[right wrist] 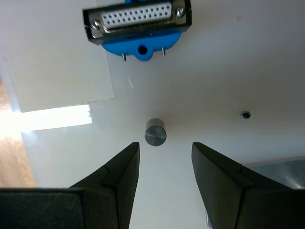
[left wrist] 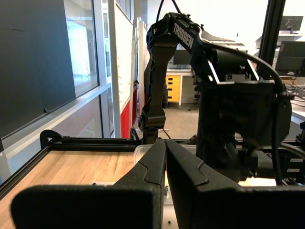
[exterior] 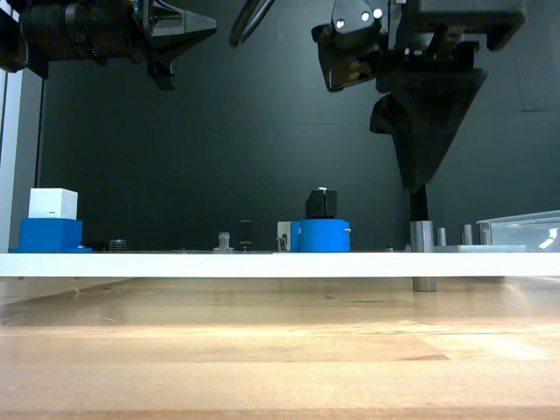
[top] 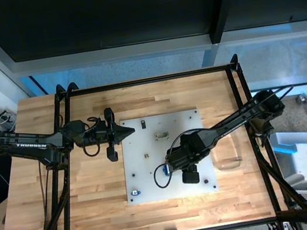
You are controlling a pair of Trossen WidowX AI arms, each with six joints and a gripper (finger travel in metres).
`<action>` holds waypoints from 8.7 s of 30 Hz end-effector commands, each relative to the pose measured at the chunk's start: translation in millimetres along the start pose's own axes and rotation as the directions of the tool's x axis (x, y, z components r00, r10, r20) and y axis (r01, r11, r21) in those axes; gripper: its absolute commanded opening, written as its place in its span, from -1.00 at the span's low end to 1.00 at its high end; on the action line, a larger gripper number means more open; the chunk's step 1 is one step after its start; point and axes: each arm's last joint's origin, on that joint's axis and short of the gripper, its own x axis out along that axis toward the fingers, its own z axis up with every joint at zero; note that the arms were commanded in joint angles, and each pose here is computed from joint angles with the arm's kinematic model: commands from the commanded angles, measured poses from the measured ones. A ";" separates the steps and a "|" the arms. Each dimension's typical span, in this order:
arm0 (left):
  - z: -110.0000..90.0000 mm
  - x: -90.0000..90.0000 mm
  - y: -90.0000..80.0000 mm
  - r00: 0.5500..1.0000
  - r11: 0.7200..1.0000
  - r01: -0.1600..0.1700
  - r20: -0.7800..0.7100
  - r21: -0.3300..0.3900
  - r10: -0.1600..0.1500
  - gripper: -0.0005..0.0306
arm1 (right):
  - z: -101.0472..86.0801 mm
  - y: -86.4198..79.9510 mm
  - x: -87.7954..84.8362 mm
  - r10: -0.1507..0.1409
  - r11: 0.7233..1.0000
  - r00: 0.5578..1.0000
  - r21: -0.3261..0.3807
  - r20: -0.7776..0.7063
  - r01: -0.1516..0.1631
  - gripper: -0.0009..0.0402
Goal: Pick the 16mm cylinder and place it in the taskboard
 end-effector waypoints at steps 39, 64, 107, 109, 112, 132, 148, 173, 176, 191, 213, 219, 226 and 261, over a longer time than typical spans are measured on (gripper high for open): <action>0.1 0.1 0.1 1.000 1.000 0.000 0.000 0.000 0.000 -0.97 | -10.5 -7.9 -39.4 0.036 0.999 0.997 0.003 0.071 -0.036 -0.22; 0.1 0.1 0.0 1.000 1.000 0.000 0.000 0.000 0.000 -0.96 | -10.2 -7.8 -39.4 0.037 0.999 0.997 0.003 0.073 -0.037 -0.22; 0.1 0.1 0.1 1.000 1.000 0.000 0.000 0.000 0.000 -0.96 | -10.2 -7.8 -39.0 0.036 0.999 0.997 0.003 0.072 -0.036 -0.22; 0.1 0.1 0.0 1.000 1.000 0.000 0.000 0.000 0.000 -0.96 | -10.2 -7.8 -39.0 0.036 0.999 0.997 0.003 0.072 -0.036 -0.22; 0.1 0.1 0.0 1.000 1.000 0.000 0.000 0.000 0.000 -0.96 | -10.2 -7.8 -39.0 0.036 0.999 0.997 0.003 0.072 -0.036 -0.22; 0.1 0.1 0.1 1.000 1.000 0.000 0.000 0.000 0.000 -0.96 | -10.2 -7.9 -39.1 0.037 0.999 0.997 0.003 0.073 -0.037 -0.22; 0.1 0.1 0.1 1.000 1.000 0.000 0.000 0.000 0.000 -0.96 | -10.2 -7.8 -39.1 0.036 0.999 0.997 0.003 0.072 -0.037 -0.22; 0.1 0.1 0.0 1.000 1.000 0.000 0.000 0.000 0.000 -0.96 | -10.2 -7.8 -39.1 0.036 0.999 0.997 0.003 0.072 -0.037 -0.22; 0.1 0.1 0.1 1.000 1.000 0.000 0.000 0.000 0.000 -0.96 | -10.2 -7.8 -39.1 0.037 0.999 0.997 0.003 0.072 -0.037 -0.22; 0.1 0.1 0.0 1.000 1.000 0.000 0.000 0.000 0.000 -0.96 | -10.2 -7.7 -39.1 0.037 0.999 0.997 0.003 0.073 -0.037 -0.22; 0.1 0.1 0.1 1.000 1.000 0.000 0.000 0.000 0.000 -0.96 | -10.2 -7.7 -39.1 0.037 0.999 0.997 0.003 0.073 -0.037 -0.22; 0.1 0.1 0.0 1.000 1.000 0.000 0.000 0.000 0.000 -0.96 | -10.2 -7.7 -39.1 0.037 0.999 0.997 0.003 0.073 -0.037 -0.22; 0.1 0.1 0.0 1.000 1.000 0.000 0.000 0.000 0.000 -0.96 | -10.2 -7.7 -39.1 0.037 0.999 0.997 0.003 0.073 -0.037 -0.22; 0.1 0.1 0.0 1.000 1.000 0.000 0.000 0.000 0.000 -0.96 | -9.6 -7.4 -39.2 0.040 0.999 0.996 0.003 0.079 -0.040 -0.22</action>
